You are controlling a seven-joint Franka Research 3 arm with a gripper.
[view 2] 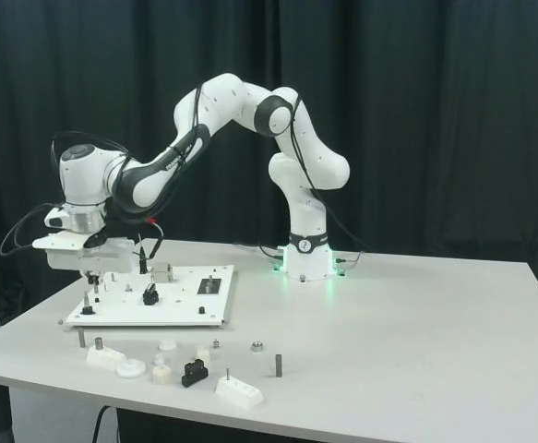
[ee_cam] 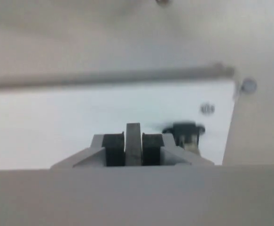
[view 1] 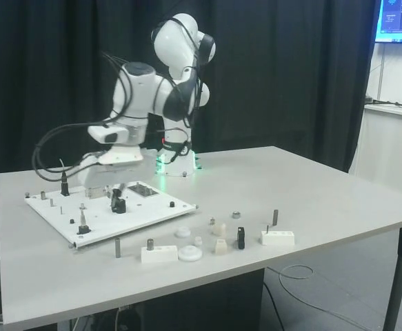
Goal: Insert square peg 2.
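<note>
Square peg [ee_cam: 133, 143] between end effector [ee_cam: 133, 153] fingers

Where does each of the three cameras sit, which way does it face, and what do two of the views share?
Wrist view: on the arm's wrist, looking past the end effector, shut on a grey peg, toward the white board.
First room view: off one table corner, facing the arm, board and loose parts.
Second room view: at the table's front, facing the whole arm and its base.
Both room views share arm, board and table.
</note>
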